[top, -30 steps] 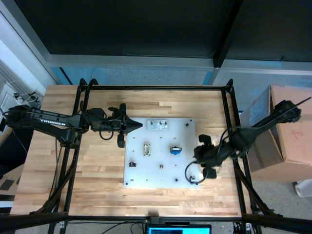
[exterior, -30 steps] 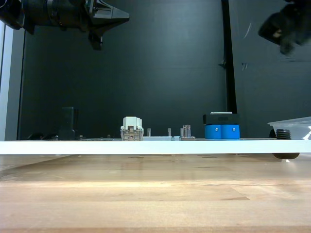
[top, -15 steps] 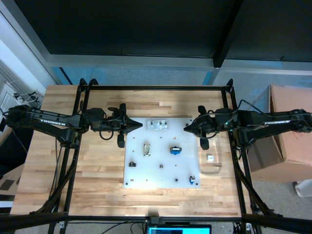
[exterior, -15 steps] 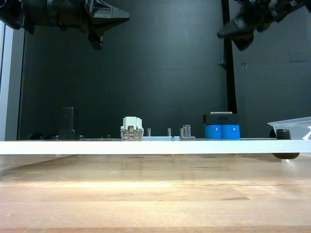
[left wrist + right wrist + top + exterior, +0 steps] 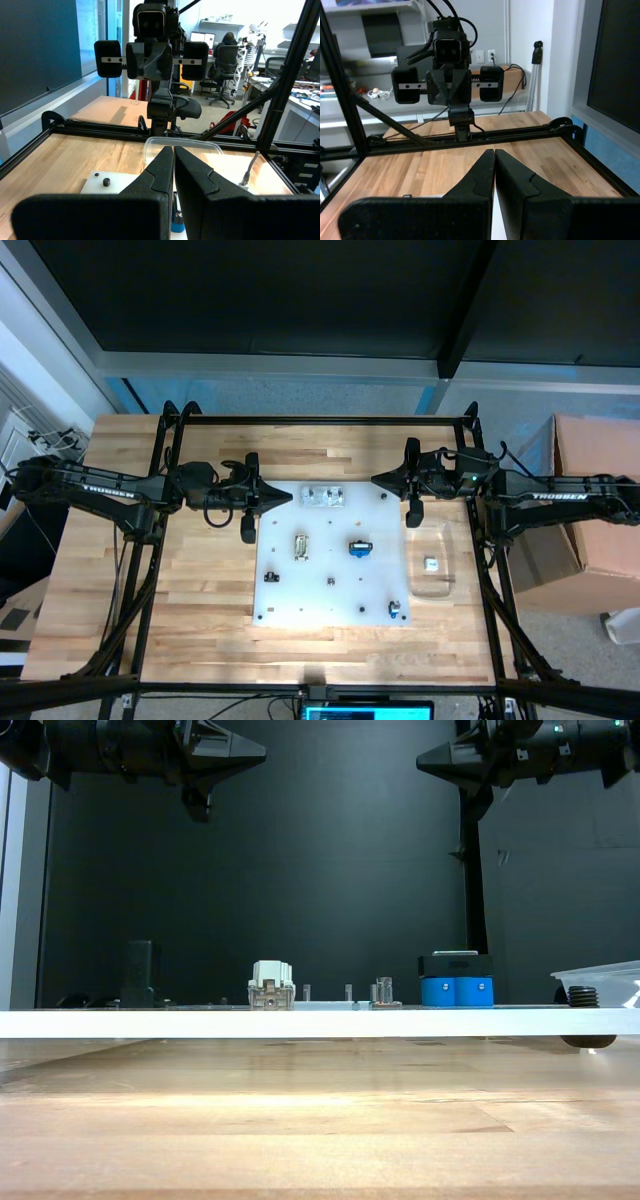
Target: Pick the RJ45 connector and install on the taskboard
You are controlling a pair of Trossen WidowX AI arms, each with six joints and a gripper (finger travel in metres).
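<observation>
My right gripper (image 5: 374, 479) hangs high over the far right corner of the white board (image 5: 300, 590), pointing left. Its fingers (image 5: 482, 172) are pressed together with nothing between them. My left gripper (image 5: 288, 497) hovers over the board's far left edge and faces it, fingers (image 5: 161, 165) also closed and empty. The small blue jack (image 5: 397, 610) at the near right corner shows a pale top. The white block (image 5: 431, 564) lies in the clear tray (image 5: 440, 588). I see no grey cable anywhere, so I cannot tell where the connector is.
A blue part (image 5: 358, 548), a pale connector housing (image 5: 300, 545) and small fittings stand on the board. A black frame (image 5: 320, 421) rings the table. A cardboard box (image 5: 590, 510) sits off the right edge.
The right arm rose from the board's near right corner and swung to the far right, now level and pointing left. The cable loop seen by the jack is gone from view. Left arm unmoved.
</observation>
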